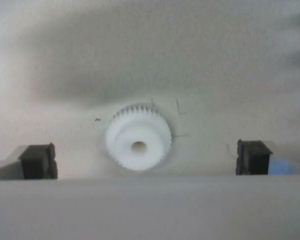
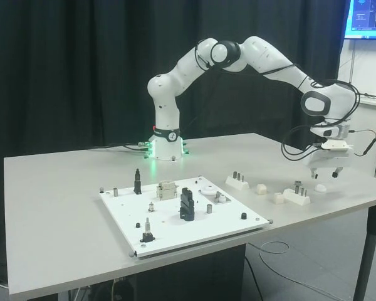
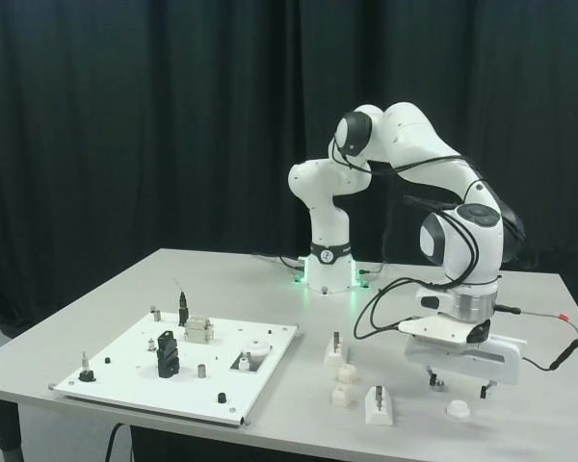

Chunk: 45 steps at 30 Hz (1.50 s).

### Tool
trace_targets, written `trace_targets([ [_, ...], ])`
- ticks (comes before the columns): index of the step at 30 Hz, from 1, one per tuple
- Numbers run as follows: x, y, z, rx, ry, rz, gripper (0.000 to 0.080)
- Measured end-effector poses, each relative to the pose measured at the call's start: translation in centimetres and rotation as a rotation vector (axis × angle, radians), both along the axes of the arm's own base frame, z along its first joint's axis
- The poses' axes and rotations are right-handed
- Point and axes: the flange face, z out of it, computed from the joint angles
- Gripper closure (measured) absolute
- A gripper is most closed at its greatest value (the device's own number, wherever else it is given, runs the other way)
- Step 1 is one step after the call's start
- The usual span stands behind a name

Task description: Pick medium gear.

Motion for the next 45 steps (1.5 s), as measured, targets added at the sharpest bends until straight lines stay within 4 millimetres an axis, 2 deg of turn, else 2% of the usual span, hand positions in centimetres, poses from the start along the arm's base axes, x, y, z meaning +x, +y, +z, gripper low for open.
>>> trace_targets([
  [18, -0.3, 0.4, -2.6, 0.019, 0.012, -0.019, 0.0003],
  [45, -0.9, 0.6, -4.4, 0.034, 0.014, -0.030, 0.0003],
])
